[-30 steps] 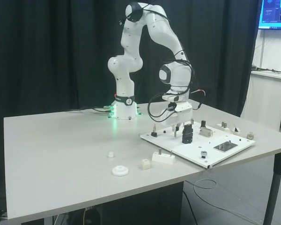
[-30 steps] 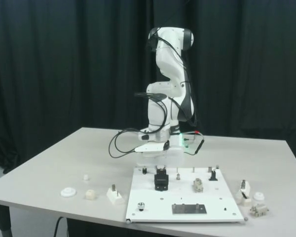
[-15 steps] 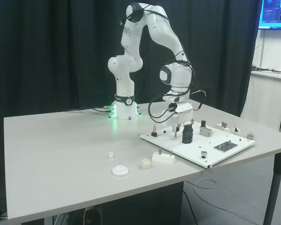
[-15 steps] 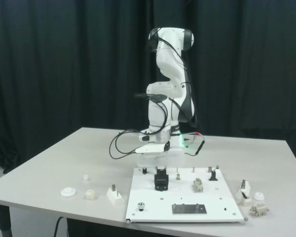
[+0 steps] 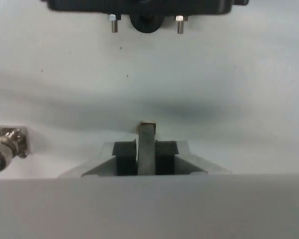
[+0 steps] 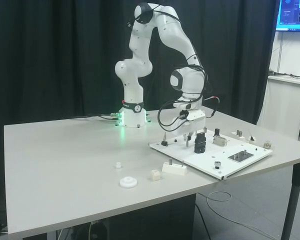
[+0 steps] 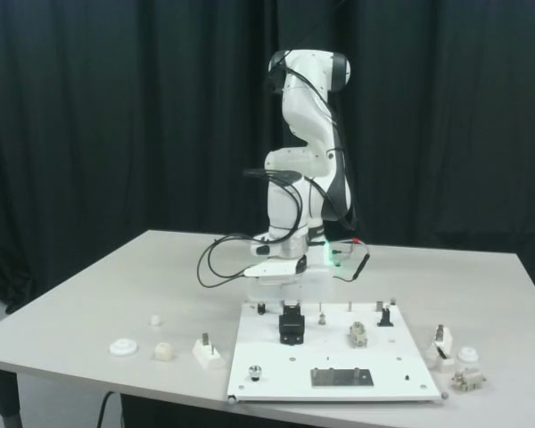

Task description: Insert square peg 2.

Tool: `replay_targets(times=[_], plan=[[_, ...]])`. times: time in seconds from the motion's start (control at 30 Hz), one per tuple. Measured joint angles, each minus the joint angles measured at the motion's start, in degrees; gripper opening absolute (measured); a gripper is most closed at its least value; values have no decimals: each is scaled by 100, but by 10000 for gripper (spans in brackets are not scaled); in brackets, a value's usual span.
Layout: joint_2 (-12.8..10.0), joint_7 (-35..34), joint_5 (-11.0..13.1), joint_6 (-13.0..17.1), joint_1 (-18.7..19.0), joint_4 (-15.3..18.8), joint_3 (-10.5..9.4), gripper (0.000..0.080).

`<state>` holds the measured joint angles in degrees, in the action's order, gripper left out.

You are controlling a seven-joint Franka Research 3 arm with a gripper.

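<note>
Pincer point(image 5: 146, 152) clenched on a grey square peg point(image 5: 146, 149), held upright over the white board's point(image 6: 210, 157) rear edge, probably so it enters its hole straight.

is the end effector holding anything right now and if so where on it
Yes: the end effector is shut on a thin grey square peg, clamping its upper part between the two black pads; its lower end pokes out toward the white board.

White arm point(image 6: 155, 35) folded downward, end effector point(image 5: 146, 149) clamped shut.
</note>
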<state>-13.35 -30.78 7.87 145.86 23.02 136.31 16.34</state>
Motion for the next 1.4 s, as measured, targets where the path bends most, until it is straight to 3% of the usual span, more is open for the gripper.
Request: replay_targets(times=[1.0,1.03,1.2,1.23,1.4], plan=[[-48,227,-4,9,-1,-56,-14,75],[-48,227,-4,9,-1,-63,-13,339],[-44,227,-4,-1,-2,-118,-9,339],[-42,227,-4,-10,-2,-134,-8,637],[-10,227,-4,-109,-3,-207,-3,637]])
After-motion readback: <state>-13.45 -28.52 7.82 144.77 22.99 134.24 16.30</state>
